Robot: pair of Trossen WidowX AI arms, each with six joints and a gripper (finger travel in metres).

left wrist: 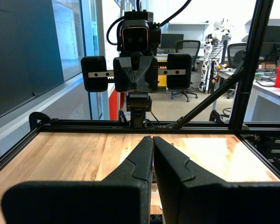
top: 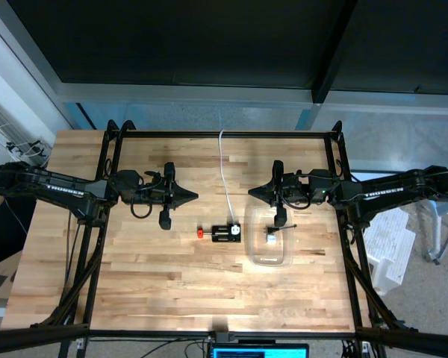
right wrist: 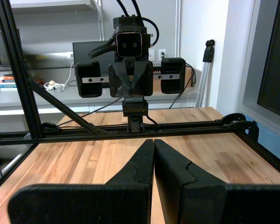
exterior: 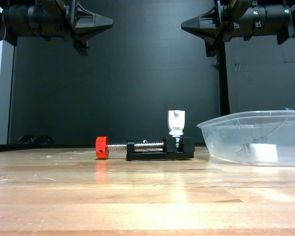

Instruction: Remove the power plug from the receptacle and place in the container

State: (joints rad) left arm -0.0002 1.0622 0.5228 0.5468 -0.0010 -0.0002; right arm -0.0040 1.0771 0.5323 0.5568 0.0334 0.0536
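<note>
The receptacle is a white socket standing upright in a small black vise with a red knob; in the low view the receptacle has nothing plugged into its top. Right of the vise sits the clear container, and a tiny dark piece with a thin stem, apparently the power plug, lies inside it. My left gripper hovers high at centre-left, shut and holding nothing. My right gripper hovers high above the container's far end, also shut and holding nothing.
A small white cube rests in the container beside the plug. A white cable runs from the receptacle to the table's far edge. A black frame borders the wooden table. Each wrist view shows the opposite arm facing it.
</note>
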